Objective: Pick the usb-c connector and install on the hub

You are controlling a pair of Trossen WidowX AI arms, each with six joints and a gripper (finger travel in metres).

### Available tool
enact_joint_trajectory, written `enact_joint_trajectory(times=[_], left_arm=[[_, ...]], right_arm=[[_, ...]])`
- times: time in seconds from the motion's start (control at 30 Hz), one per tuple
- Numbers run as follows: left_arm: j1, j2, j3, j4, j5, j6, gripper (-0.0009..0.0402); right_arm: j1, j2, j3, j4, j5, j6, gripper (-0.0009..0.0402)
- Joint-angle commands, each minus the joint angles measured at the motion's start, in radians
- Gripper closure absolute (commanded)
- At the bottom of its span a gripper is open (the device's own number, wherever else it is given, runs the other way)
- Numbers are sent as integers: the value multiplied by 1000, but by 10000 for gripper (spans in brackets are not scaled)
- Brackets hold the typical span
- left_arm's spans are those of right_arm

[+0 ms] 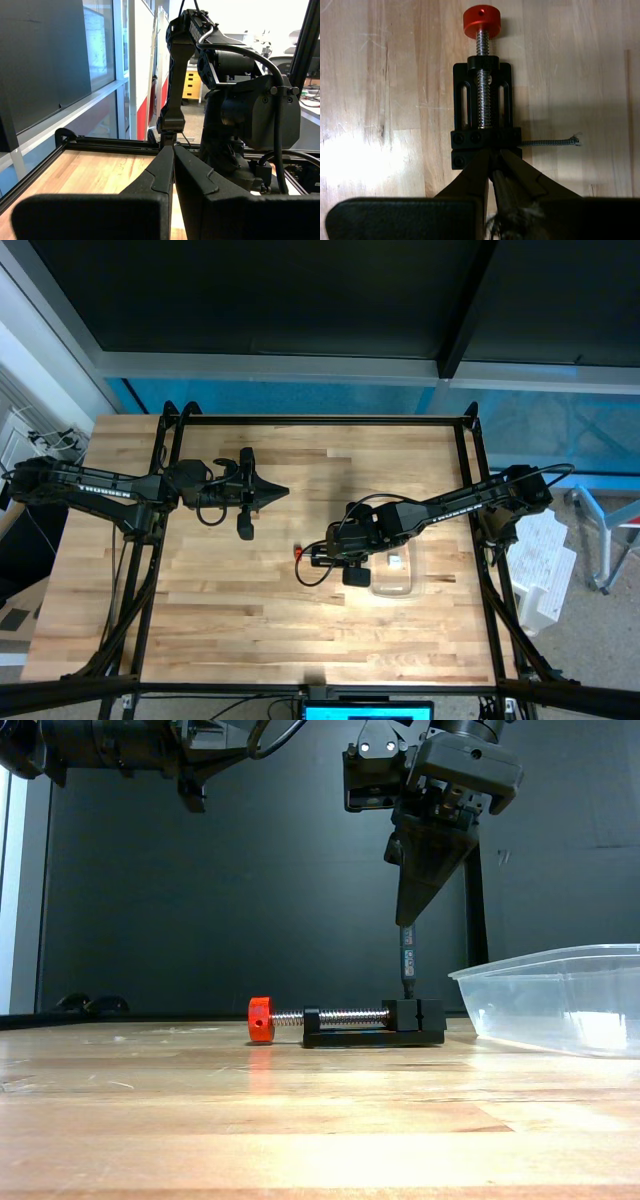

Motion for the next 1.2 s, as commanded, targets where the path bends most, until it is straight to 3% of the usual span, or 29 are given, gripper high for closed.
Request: enact_joint_trajectory(times=[0.03, 0.47, 1.2], left_arm=[[0, 0, 0, 0, 0, 0, 393], [0, 0, 0, 0, 0, 0, 393], [0, 0, 0, 0, 0, 0, 393]], right_arm=[[0, 6, 0, -7, -4, 0, 393], [0, 1, 3, -6, -3, -4, 385], [0, -43, 56, -104, 8, -30, 255]])
